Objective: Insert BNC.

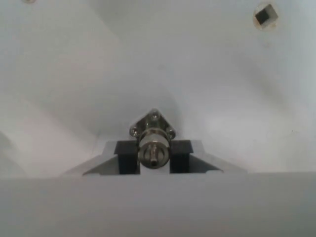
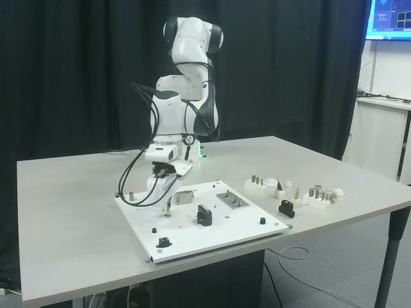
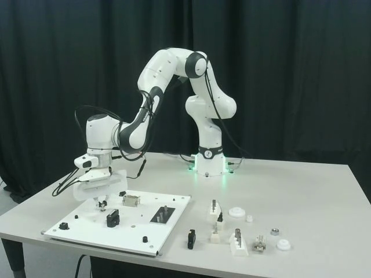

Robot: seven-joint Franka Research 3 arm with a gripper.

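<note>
Metal and shiny, the plug (image 1: 153, 148) sits right between the black fingertips (image 1: 126, 159) of the gripper (image 1: 153, 157), which squeezes it tight, just above the white board (image 2: 212, 221). It looks small, hard, light and maybe slippery. Holding its round body looks best, not its thin tip.

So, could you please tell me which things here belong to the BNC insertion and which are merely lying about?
Belong to the job:
- gripper
- BNC connector between its fingers
- white board

Lying about:
- white holders on the grey table beside the board
- black clip
- white rings
</note>
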